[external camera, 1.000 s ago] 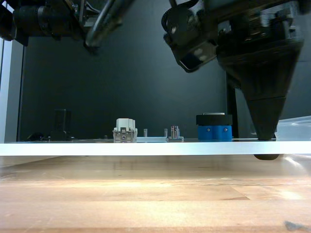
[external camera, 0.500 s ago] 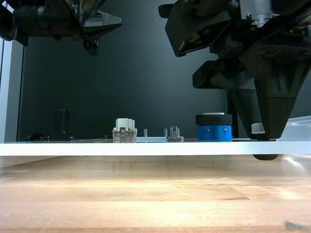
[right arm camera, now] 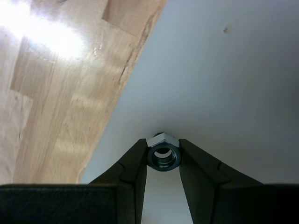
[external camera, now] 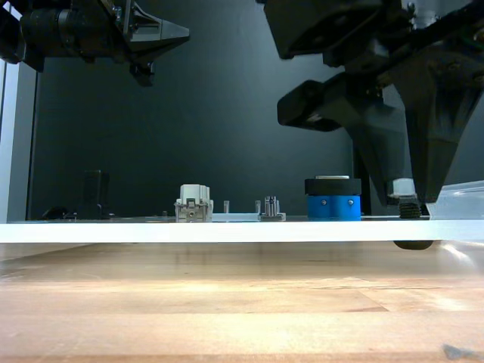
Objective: Unfasten the M12 fastener and place in the container
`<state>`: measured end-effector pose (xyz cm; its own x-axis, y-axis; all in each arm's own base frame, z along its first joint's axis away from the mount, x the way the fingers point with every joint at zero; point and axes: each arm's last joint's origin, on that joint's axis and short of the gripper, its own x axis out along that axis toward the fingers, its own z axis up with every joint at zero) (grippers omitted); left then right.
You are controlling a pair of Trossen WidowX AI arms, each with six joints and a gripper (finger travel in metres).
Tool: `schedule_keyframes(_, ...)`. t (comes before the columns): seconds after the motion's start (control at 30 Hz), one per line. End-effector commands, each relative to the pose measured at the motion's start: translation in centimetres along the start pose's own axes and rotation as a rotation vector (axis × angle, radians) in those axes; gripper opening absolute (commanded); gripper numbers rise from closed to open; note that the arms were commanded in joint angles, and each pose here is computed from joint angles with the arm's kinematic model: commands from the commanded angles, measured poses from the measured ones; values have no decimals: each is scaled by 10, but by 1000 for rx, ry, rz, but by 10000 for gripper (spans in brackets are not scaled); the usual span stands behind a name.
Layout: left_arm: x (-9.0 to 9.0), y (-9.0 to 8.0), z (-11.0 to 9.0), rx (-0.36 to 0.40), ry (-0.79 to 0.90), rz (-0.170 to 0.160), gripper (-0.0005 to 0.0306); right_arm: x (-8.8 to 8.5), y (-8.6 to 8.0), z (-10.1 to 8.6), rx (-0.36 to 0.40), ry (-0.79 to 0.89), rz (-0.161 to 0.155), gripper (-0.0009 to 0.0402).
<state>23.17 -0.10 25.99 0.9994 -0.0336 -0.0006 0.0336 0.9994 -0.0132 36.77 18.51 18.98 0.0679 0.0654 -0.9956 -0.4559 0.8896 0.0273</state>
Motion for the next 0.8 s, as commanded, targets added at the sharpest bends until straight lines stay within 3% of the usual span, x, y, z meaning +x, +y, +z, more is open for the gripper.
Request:
schedule_keyframes(0.03, 0, 0, 0, 0, 0, 0, 0, -5, 0, -1, -6, -9, 0, 2)
schedule_keyframes(0.63, 0, 0, 0, 0, 0, 0, 0, -59, 2, -25, 1, -28, -2, 2)
schedule_keyframes(0.8, 0, 0, 0, 0, 0, 0, 0, -66, 2, -39, 2, -24, -10, 2)
